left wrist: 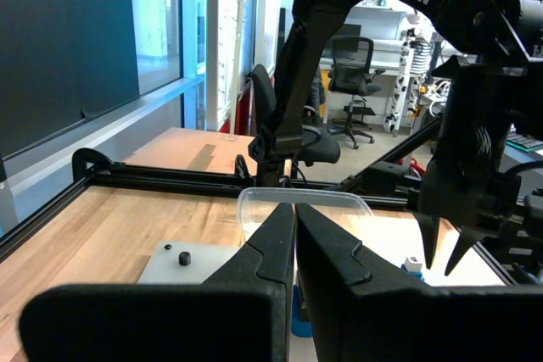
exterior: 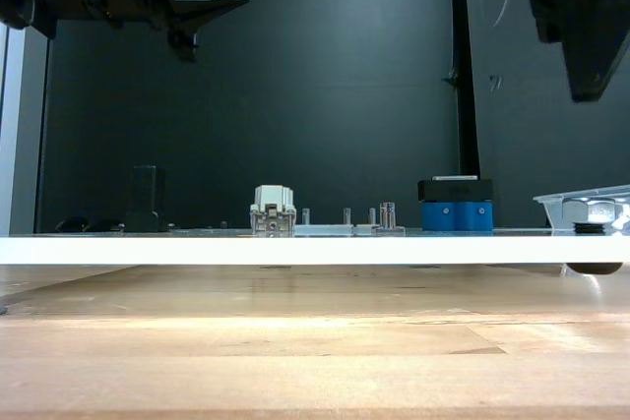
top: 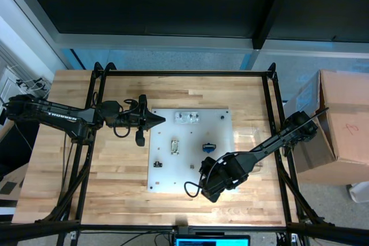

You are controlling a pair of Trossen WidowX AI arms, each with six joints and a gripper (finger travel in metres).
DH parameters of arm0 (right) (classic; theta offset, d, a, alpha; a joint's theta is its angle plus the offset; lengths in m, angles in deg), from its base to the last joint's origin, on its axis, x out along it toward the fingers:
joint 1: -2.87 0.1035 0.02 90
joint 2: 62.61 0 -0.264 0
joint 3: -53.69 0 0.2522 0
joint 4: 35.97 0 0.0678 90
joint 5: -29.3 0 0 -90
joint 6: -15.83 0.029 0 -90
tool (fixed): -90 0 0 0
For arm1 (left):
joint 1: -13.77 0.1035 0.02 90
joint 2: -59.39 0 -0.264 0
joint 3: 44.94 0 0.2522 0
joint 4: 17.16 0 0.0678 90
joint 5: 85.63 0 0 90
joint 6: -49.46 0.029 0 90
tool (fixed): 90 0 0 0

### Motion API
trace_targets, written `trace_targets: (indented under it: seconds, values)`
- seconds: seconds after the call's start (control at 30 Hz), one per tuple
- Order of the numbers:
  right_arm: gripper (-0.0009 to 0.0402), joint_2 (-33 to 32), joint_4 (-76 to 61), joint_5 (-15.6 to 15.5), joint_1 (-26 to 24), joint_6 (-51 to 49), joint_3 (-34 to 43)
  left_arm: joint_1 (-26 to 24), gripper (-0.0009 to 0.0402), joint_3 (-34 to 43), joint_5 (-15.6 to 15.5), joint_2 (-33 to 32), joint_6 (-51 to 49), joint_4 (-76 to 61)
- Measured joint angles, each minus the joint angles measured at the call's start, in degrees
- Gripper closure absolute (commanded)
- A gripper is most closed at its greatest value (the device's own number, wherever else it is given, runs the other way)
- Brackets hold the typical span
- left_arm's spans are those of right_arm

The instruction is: Unfasten the M12 nut and place it in the container

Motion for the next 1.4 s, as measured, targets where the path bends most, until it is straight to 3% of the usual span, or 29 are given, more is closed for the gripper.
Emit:
trace_targets:
  seconds: [0.3, 0.53, 0.8, 1.4]
  values:
    - [0.018, -4.1, 1.1, -0.3, 0.0, 7.0, 1.3, 0.0, 0.0393, 0.0, 0.0, 0.0, 0.0, 0.0]
    - [0.0161, -8.7, 3.8, -2.1, -0.1, 7.5, 1.4, 0.0, 0.0393, 0.0, 0.0, 0.0, 0.0, 0.0]
    - [0.0195, -10.8, 5.4, -2.2, -0.2, 7.5, 1.4, 0.0, 0.0393, 0.0, 0.0, 0.0, 0.0, 0.0]
    - [0.0349, -10.8, 4.4, -1.8, -0.3, 6.2, 1.3, 0.0, 0.0393, 0.0, 0.0, 0.0, 0.0, 0.0]
